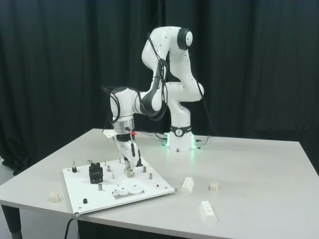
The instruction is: Insert waterproof.
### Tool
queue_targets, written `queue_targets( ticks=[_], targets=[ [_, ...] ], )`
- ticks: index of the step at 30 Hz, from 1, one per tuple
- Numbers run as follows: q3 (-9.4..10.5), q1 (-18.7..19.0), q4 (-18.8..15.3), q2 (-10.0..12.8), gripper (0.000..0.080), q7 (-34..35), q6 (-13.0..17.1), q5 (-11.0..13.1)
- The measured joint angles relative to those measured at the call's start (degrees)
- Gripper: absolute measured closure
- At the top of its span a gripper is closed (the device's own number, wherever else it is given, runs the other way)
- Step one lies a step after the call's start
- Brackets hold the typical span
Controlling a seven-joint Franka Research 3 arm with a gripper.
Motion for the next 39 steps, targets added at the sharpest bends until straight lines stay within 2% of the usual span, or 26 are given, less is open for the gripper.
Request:
queue_targets(
  ticks=[3,4,24,39],
  targets=[
    [0.0,0.0,0.55,-0.04,0.007,0.0,0.0,0.0],
    [0.0,0.0,0.74,-0.07,0.0015,0.0,0.0,0.0],
    [0.2,2.31,2.08,-2.18,0.0003,3.27,0.19,-0.12],
    [0.22,3.76,1.41,-2.02,0.0003,6.51,2.36,-3.44]
  ],
)
